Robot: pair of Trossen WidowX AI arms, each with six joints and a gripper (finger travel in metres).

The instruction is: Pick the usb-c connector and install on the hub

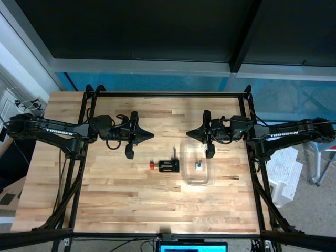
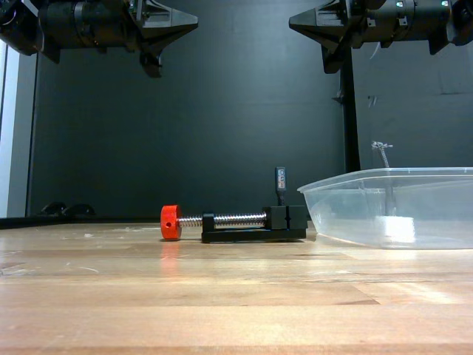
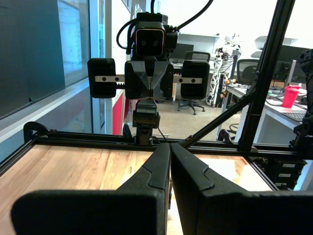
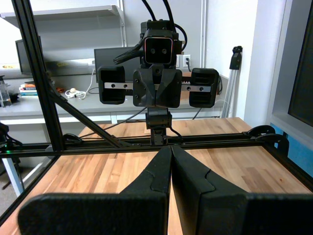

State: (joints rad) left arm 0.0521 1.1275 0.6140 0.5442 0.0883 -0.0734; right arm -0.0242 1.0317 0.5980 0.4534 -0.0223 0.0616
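Tray holds the usb-c connector loose, well below right gripper (left gripper opposite), both jaws closed.

Clear plastic tub sits on wooden table, right of centre. Small black vise with red knob lies just left of it, not touching. Blue-lit screen at near edge.

We see a left arm and a right arm, both matte black, each lettered TROSSEN in white along its long link. Black cables loop at the wrists. The left tool and right tool carry wedge-shaped black fingers, a toothed silver rail and a boxy camera block.
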